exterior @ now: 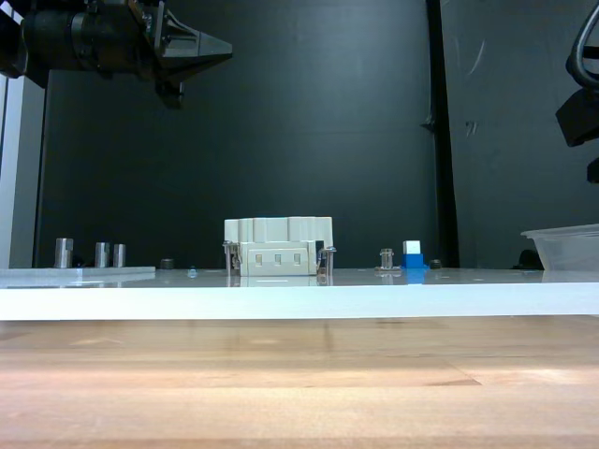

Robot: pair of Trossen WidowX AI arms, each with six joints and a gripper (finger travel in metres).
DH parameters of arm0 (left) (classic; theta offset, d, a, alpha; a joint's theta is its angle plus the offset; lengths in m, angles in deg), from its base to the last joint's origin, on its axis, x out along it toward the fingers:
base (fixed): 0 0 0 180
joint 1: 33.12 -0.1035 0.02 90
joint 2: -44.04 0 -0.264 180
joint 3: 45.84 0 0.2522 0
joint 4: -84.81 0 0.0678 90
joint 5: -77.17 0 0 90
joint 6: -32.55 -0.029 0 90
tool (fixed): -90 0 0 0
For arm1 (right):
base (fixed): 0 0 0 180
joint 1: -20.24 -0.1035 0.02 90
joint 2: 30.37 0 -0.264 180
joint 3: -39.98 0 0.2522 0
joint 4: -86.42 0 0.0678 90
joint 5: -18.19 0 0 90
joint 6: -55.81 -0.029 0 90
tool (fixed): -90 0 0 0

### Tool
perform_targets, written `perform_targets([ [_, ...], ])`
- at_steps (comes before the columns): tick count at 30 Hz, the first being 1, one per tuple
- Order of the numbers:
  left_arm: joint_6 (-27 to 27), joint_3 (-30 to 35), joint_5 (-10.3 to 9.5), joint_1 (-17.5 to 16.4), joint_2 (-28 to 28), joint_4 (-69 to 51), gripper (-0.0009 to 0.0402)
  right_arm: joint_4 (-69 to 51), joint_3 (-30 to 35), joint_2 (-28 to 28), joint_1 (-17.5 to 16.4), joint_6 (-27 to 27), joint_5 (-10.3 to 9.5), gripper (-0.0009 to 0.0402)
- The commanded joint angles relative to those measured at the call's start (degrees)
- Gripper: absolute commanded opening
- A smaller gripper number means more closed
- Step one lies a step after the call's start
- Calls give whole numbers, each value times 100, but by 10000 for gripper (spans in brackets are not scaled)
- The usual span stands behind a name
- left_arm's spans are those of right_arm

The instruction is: Remove the HAN10-E connector and place it in the container

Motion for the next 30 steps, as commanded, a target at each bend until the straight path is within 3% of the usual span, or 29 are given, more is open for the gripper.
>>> perform_targets([
  [1,-2,2,2,0,0,-2,0,155,-118,7,-7,-116,2,0],
  [10,-2,2,2,-2,0,0,0,313,-247,7,-17,-212,4,33],
  [30,-2,2,2,-2,0,0,0,385,-247,7,-31,-210,2,250],
])
